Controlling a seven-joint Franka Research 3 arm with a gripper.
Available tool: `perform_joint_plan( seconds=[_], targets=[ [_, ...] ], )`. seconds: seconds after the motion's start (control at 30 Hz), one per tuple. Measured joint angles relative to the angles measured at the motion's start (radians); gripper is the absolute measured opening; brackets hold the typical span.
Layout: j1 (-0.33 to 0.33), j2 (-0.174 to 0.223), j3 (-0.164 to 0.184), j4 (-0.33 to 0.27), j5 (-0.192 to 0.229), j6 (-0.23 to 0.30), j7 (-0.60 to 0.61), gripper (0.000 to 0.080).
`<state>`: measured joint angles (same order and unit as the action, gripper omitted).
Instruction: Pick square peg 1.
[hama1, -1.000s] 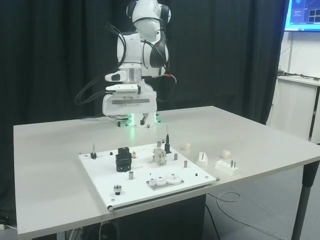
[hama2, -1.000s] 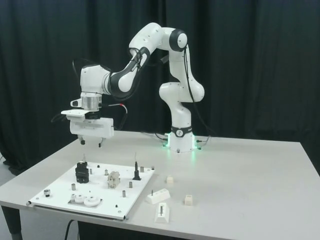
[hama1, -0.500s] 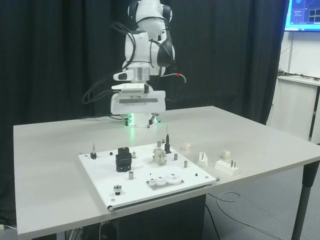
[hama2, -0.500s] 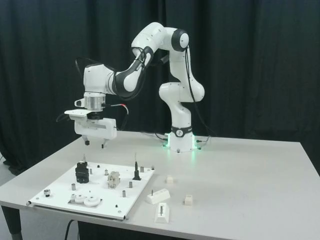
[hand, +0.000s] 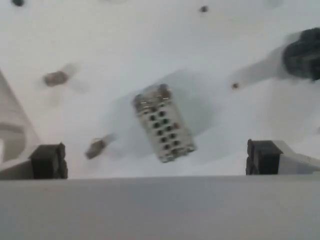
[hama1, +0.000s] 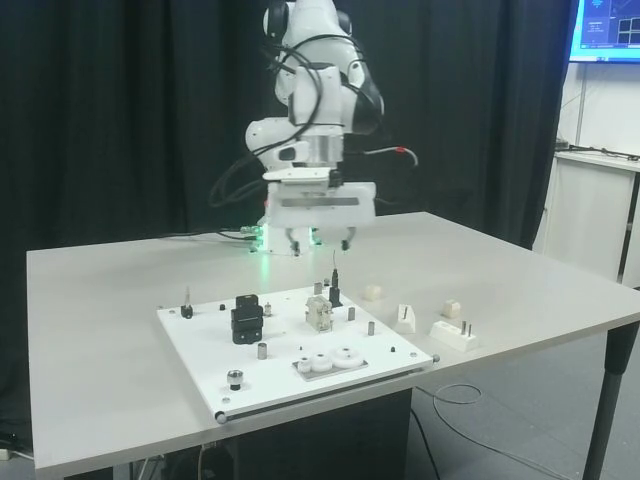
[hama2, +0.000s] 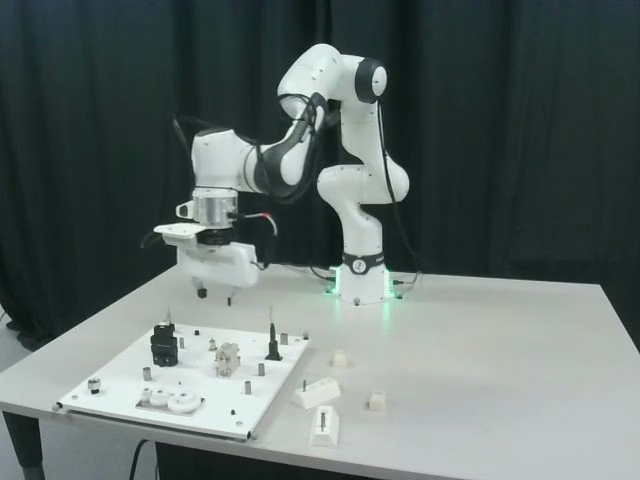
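the gripper (hama1: 318, 241) hangs released and empty above the white board (hama1: 200, 345) on the grey counter (hama1: 90, 300), over a multi-pin connector block (hand: 163, 122). small pegs (hama1: 369, 327) stand on the board; which one is square peg 1 i cannot tell.

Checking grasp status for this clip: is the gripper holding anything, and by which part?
Nothing is held. The gripper hangs open above the white board, with empty space between its fingers.
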<state>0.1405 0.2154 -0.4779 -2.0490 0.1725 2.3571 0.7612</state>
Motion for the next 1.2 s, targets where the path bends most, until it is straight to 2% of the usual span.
perform_joint_plan(
  seconds=[0.33, 0.73, 0.9, 1.2],
  targets=[
    [0.101, 0.023, 0.004, 0.001, -0.053, -0.001, 0.159, 0.08],
    [0.183, 0.077, 0.016, 0.016, -0.085, -0.004, 0.501, 0.08],
    [0.208, 0.1, 0.019, 0.026, -0.098, -0.01, 0.639, 0.08],
    [0.213, 0.151, 0.049, 0.064, -0.103, -0.01, 0.741, 0.08]
  ],
)
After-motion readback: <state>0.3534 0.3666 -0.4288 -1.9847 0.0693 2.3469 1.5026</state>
